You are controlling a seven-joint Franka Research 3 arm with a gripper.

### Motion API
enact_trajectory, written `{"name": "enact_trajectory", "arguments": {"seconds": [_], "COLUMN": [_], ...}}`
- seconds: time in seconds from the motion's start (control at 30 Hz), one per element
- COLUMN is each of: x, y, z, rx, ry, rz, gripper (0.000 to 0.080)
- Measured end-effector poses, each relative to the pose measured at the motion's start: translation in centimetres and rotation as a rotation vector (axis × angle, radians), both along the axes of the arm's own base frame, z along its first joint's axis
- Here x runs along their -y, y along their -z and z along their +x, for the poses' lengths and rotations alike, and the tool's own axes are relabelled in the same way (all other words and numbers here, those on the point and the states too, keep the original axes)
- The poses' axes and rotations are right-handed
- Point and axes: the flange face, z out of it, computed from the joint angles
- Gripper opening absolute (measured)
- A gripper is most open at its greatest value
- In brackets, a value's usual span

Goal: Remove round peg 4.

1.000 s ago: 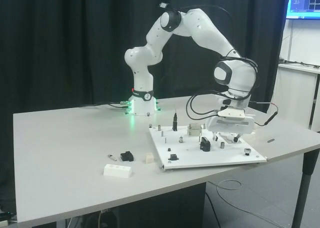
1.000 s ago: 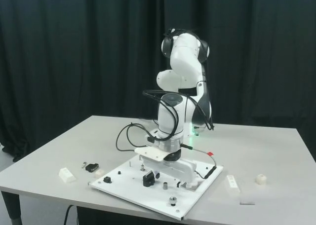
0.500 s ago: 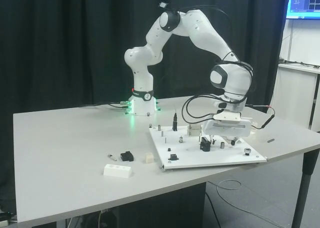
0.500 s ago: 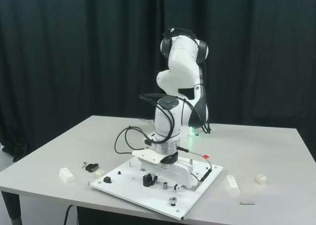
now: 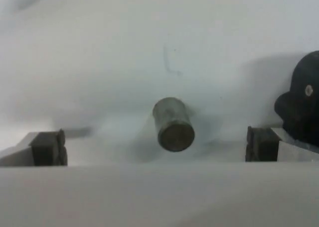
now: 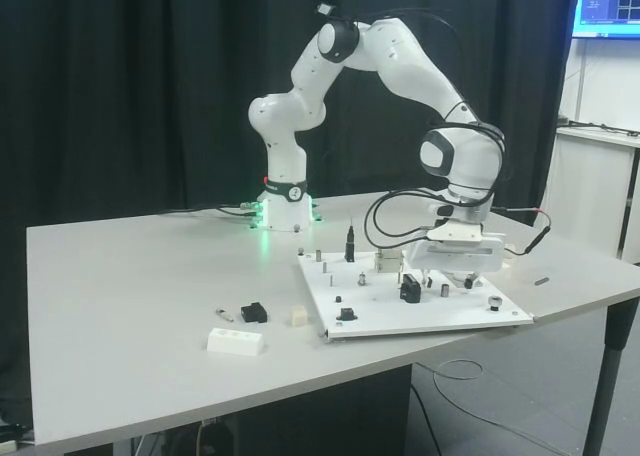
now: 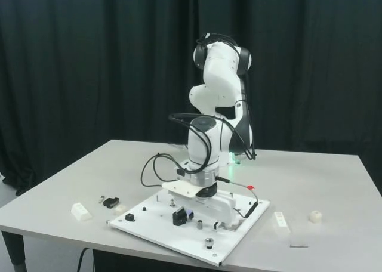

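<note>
The round peg (image 5: 173, 124) stands upright in the white board (image 6: 400, 311), a short grey cylinder with its long axis vertical and its flat top face toward the wrist camera; in the wrist view it sits between the two black fingertips (image 5: 49, 148), which are spread wide, with clear space on each side of the peg, so the gripper (image 5: 154, 147) is open and touches nothing; in the first room view the peg (image 6: 443, 290) shows just under the gripper (image 6: 448, 276), toward the right part of the board.

Close beside the peg, a black rounded part (image 5: 301, 100) stands on the board, touching or almost touching one finger in the wrist view; I cannot tell which; in the first room view it is the black block (image 6: 409, 291) just left of the gripper.

A faint mark is on the board near the peg in the wrist view, but it cannot be read; no label or brand is legible.

Farther out on the board stand a thin black rod (image 6: 350, 246), small pegs near the far left corner, and a round knob (image 6: 493, 302) at the right near edge; on the grey table (image 6: 130, 286), left of the board, lie a small white cube (image 6: 298, 316), a black piece (image 6: 254, 312) and a white block (image 6: 236, 342); the white arm (image 6: 400, 66) bends down from its base with green light (image 6: 282, 211).
</note>
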Motion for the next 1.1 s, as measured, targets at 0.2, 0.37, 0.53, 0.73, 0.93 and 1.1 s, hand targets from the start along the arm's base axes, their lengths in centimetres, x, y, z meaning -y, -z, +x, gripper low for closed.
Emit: {"name": "enact_trajectory", "arguments": {"seconds": [0.2, 0.37, 0.53, 0.73, 0.93, 1.1], "x": [-0.2, -0.2, -0.1, 0.0, 0.1, 0.2], "y": [0.1, 0.1, 0.4, 0.7, 1.0, 1.1], "z": [0.0, 0.0, -0.1, -0.3, -0.4, -0.4], "rx": [0.004, 0.009, 0.015, 0.024, 0.030, 0.034], "ry": [-0.004, -0.006, -0.006, -0.007, -0.011, -0.017], "rz": [0.002, 0.003, 0.005, 0.007, 0.008, 0.008], "gripper": [0.0800, 0.0800, 0.0800, 0.0800, 0.0800, 0.0800]}}
